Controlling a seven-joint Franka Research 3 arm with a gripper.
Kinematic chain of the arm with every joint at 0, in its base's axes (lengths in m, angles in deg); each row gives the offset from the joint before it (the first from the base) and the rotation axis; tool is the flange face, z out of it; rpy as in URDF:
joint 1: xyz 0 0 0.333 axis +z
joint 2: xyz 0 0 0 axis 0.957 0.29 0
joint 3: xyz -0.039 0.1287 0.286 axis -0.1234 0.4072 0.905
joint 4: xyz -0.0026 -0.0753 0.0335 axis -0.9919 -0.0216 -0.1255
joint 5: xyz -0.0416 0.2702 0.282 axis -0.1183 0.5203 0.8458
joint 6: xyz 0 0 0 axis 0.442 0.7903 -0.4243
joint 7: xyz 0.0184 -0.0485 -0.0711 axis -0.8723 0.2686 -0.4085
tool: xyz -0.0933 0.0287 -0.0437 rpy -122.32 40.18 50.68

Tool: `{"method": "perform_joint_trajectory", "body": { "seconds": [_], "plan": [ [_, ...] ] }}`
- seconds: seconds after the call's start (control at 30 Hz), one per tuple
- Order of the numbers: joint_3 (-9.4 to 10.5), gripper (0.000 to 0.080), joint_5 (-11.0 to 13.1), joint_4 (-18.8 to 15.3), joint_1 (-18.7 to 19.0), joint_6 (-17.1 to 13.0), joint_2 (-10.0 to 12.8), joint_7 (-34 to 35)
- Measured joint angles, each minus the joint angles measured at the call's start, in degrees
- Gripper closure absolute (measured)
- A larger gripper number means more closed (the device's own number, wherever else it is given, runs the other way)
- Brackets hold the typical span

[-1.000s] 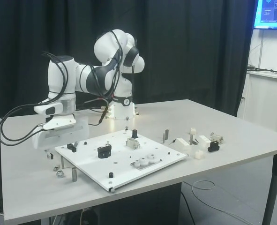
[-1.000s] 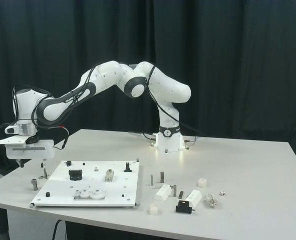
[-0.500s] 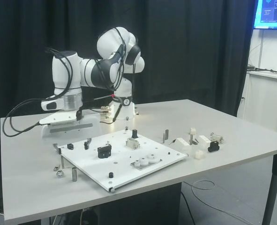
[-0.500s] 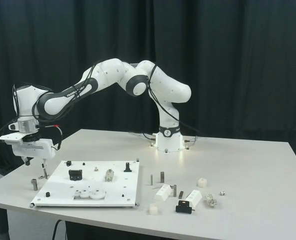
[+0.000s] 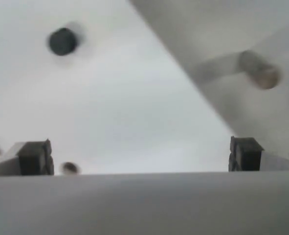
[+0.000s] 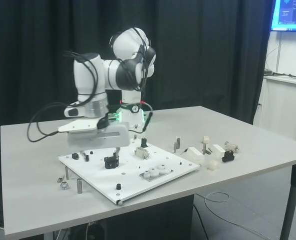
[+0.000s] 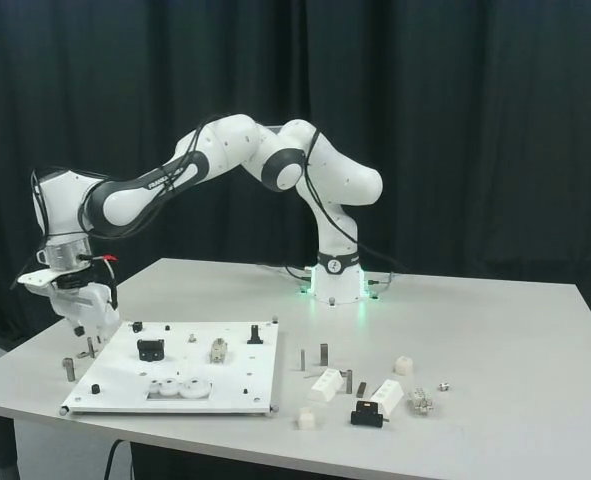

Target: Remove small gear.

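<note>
A row of white gears sits on a grey plate near the front edge of the white board. I cannot tell which gear is the small one. My gripper hangs low over the board's far corner, well away from the gears. In the wrist view the gripper is open wide, its black fingertips framing only bare white board. A black peg stands on the board beyond them.
A black block and a white connector stand on the board. Metal posts rise from the table beside the board's edge. Loose white and black parts lie on the table past the board.
The arm has swung from beyond the board's edge to above the board's corner, and the hand has turned. The fingers have stayed apart with nothing in them.
</note>
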Motion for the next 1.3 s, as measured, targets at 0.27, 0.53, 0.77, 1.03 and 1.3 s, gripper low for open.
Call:
{"method": "perform_joint_trajectory", "body": {
  "seconds": [0.27,0.53,0.77,1.03,1.3],
  "plan": [
    [-0.53,0.0003,0.3,0.0,3.3,1.3,-0.1,12.5],
    [-0.78,0.0003,0.3,0.0,6.4,3.2,-0.1,21.4],
    [-0.79,0.0003,0.3,-0.2,8.9,3.3,-0.1,32.4],
    [-0.90,0.0003,0.2,-0.7,11.9,3.3,-0.2,39.4],
    [-1.70,0.0003,-1.4,-2.4,15.6,1.6,-0.2,47.3]
  ]
}}
